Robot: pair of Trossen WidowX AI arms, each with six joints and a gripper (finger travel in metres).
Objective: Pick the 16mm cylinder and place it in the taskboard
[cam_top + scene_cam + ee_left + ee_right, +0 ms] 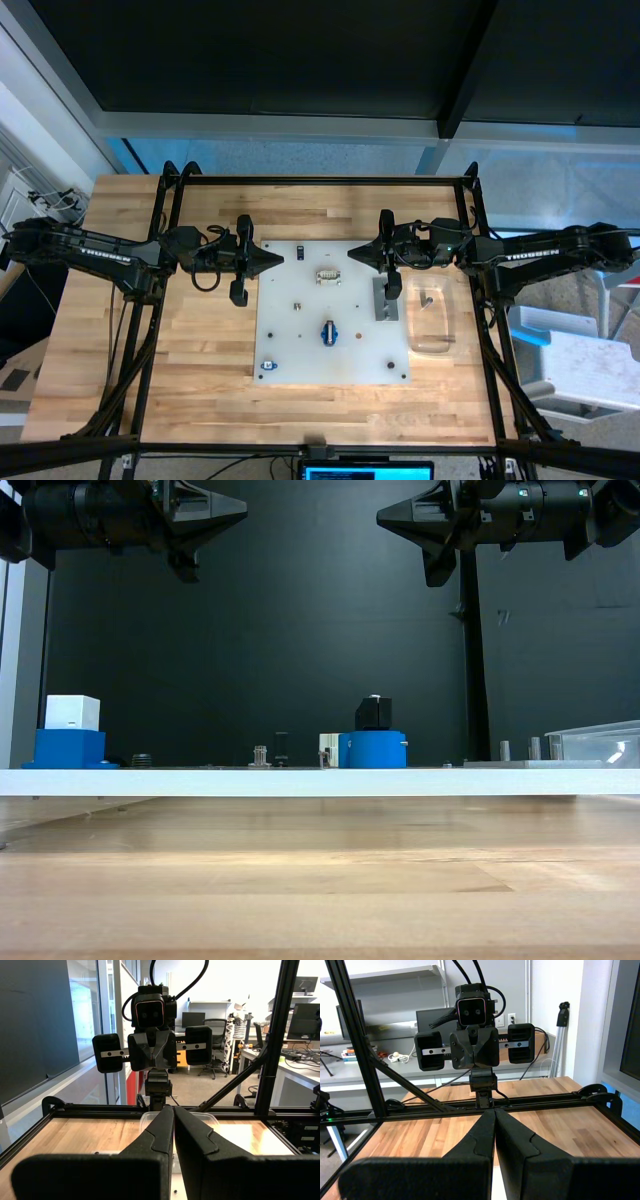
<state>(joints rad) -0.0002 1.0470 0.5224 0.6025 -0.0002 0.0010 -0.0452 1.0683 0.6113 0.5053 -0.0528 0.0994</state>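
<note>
Jaws closed, empty on left gripper (278,258) and right gripper (352,255), both high over taskboard (300,340); right should spread, drop squarely onto 16mm cylinder (427,299) in tray (436,328), centre-right

Most likely a robotics lab set up on an office floor. A butcher-block counter (200,380) carries a black metal frame (320,181) and two robot arms. The left pincer (277,258) and right pincer (351,255), both closed, hang above the white test board (300,340) at the counter's middle. Beyond the counter stand desks with monitors (306,1015), an office chair (220,1060) and a wall shelf (385,975).
</note>
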